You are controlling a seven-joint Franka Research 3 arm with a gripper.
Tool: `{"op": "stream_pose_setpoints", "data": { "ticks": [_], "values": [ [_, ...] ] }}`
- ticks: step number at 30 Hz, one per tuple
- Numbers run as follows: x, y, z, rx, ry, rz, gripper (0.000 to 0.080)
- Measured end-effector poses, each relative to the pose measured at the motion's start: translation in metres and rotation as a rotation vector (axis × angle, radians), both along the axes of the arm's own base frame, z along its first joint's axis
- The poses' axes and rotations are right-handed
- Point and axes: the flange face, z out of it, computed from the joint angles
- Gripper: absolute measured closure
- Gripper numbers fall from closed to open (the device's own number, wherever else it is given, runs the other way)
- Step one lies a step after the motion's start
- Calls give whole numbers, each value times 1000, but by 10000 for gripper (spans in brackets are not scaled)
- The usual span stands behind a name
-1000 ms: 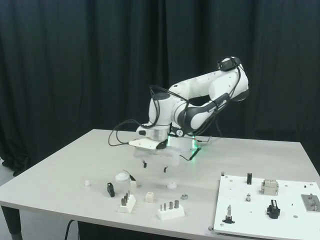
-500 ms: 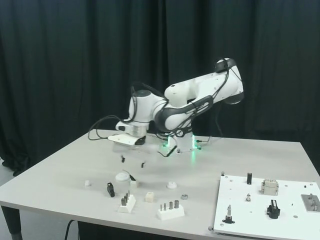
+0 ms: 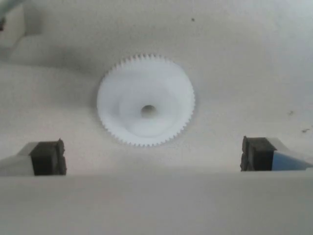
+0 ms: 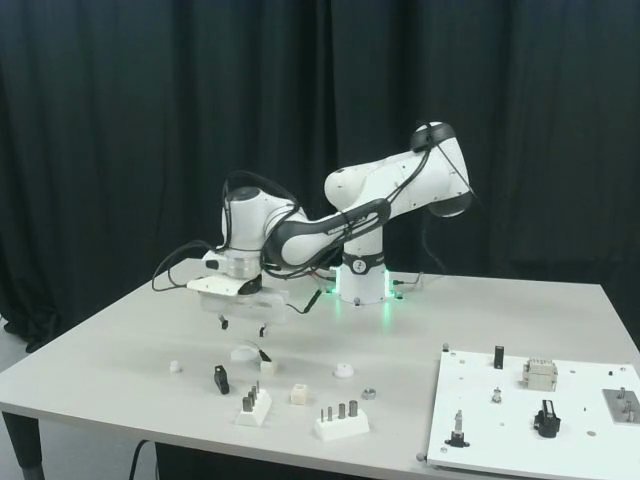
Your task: Pick large gear.
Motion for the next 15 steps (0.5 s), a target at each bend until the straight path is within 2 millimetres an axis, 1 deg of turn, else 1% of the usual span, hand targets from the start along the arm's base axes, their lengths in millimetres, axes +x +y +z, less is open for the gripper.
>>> {"op": "stream_pose_setpoints", "data": {
  "ticks": [6, 15],
  "values": [
    [-2, -7, -14, 32, 18, -14, 3],
    [-4, -7, -31, 55, 29, -10, 3]
  ]
}}
